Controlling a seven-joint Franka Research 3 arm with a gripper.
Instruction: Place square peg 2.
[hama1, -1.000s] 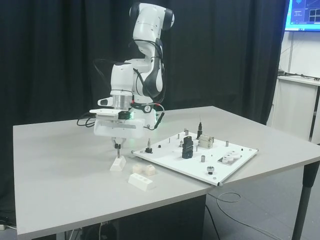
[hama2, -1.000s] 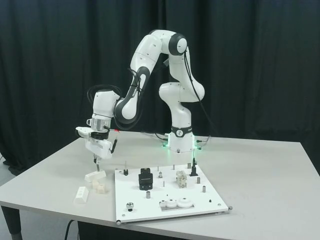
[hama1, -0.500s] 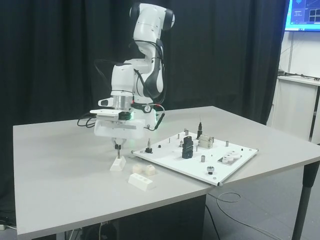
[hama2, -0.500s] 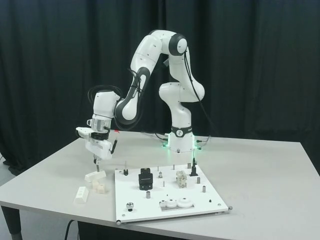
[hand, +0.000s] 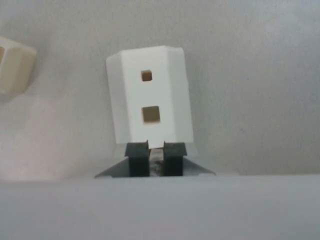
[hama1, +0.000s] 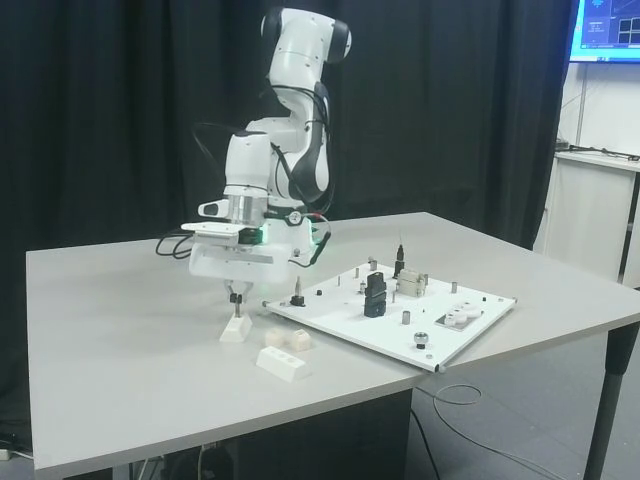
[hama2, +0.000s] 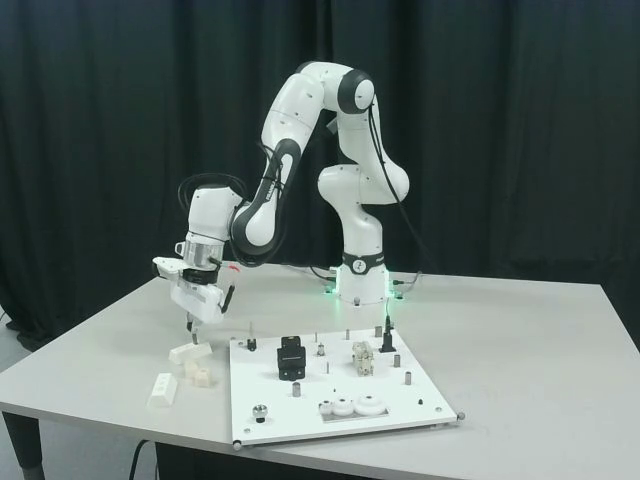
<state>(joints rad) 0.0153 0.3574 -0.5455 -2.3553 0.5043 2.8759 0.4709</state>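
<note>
My gripper (hand: 156, 152) is shut on a thin grey square peg (hand: 157, 156), held upright between the black fingertips. Right under it lies a white block (hand: 150, 100) with two empty square holes showing on its top face. In the first room view the gripper (hama1: 236, 298) hangs just above this block (hama1: 236, 331), and the peg (hama1: 237, 311) reaches down to the block's top. I cannot tell whether the peg's lower end sits in a hole. The second room view shows the gripper (hama2: 192, 322) over the same block (hama2: 189, 352).
Two more white blocks (hama1: 290, 338) (hama1: 281, 362) lie close by on the grey table; one of them shows as a pale block (hand: 12, 65) in the wrist view. A white board (hama1: 340, 322) with pegs, black parts and small fittings lies to the right.
The arm's wrist has shifted slightly and the hand has tilted a little. The gripper stays shut over the block.
</note>
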